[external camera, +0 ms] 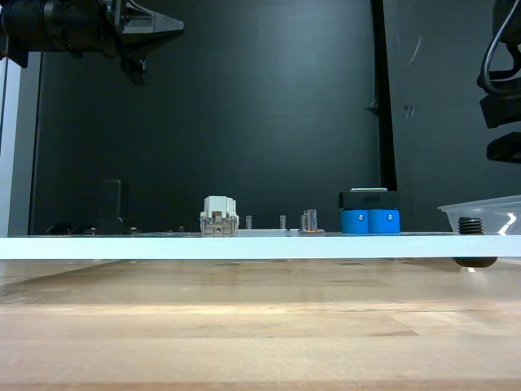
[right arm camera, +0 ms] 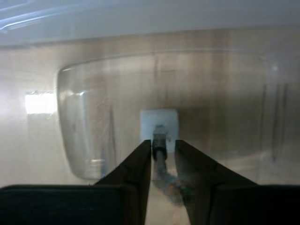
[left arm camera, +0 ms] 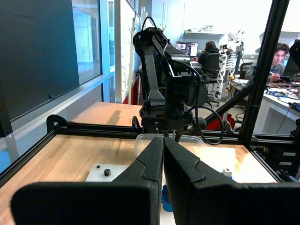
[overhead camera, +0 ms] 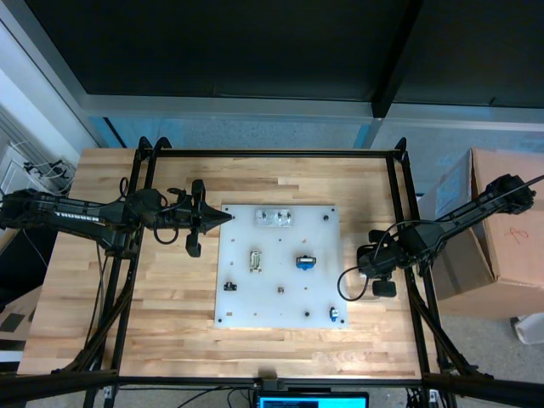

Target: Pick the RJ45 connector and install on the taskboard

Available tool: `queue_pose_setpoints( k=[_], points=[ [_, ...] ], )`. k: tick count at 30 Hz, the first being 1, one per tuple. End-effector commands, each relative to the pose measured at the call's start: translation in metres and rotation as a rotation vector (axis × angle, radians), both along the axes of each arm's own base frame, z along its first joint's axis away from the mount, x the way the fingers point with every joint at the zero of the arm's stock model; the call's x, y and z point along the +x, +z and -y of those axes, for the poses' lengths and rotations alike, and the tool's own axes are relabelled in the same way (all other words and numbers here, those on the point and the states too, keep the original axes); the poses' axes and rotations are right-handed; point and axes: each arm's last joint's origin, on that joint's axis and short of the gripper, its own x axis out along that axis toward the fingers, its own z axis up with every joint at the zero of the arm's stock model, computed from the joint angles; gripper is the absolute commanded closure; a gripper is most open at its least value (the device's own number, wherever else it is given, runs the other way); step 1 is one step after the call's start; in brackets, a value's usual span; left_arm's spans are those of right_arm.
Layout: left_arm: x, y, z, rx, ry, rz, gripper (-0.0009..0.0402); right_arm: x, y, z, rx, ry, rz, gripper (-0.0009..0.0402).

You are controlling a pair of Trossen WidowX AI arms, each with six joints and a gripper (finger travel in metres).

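Note:
The RJ45 connector (right arm camera: pixel 159 125), a pale plug with a dark cable end, lies in a clear plastic tray (right arm camera: pixel 84 117) off the board's right side. My right gripper (right arm camera: pixel 163 143) reaches down into the tray, open by a narrow gap. Its fingers (right arm camera: pixel 140 159) stand on either side of the connector's rear, with a slit still showing on one side. From above, the right gripper (overhead camera: pixel 380 279) is just right of the white taskboard (overhead camera: pixel 255 297). My left gripper (overhead camera: pixel 228 218) is shut and empty, hovering high over the board's left edge, also visible as the left gripper (left arm camera: pixel 163 138).
On the board stand a grey-white connector (overhead camera: pixel 255 259), a blue block (overhead camera: pixel 306 262), a small blue part (overhead camera: pixel 334 315) and metal fittings (overhead camera: pixel 274 218). A black frame (overhead camera: pixel 399 204) rings the table. A cardboard box (overhead camera: pixel 501 229) sits at the far right.

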Motion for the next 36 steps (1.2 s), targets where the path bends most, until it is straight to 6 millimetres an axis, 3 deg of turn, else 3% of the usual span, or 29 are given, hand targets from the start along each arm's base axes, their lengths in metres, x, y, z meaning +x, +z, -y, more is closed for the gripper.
queue_pose_setpoints(
  k=[1,3,18,36],
  points=[
    [0.000,0.000,0.000,0.000,0.000,0.000,0.0393,-0.001,0.000,0.000,-0.002,-0.004,-0.006,0.0377],
    [0.000,0.000,0.000,0.000,0.000,0.000,0.0393,-0.001,-0.001,0.000,-0.004,-0.004,-0.011,0.0397],
    [0.000,0.000,0.000,0.000,0.000,0.000,0.0393,0.001,0.010,-0.001,0.014,-0.006,-0.001,0.0393],
    [0.000,0.000,0.000,0.000,0.000,0.000,0.0393,0.012,0.086,-0.007,0.053,0.048,0.073,0.0393]
  ],
)
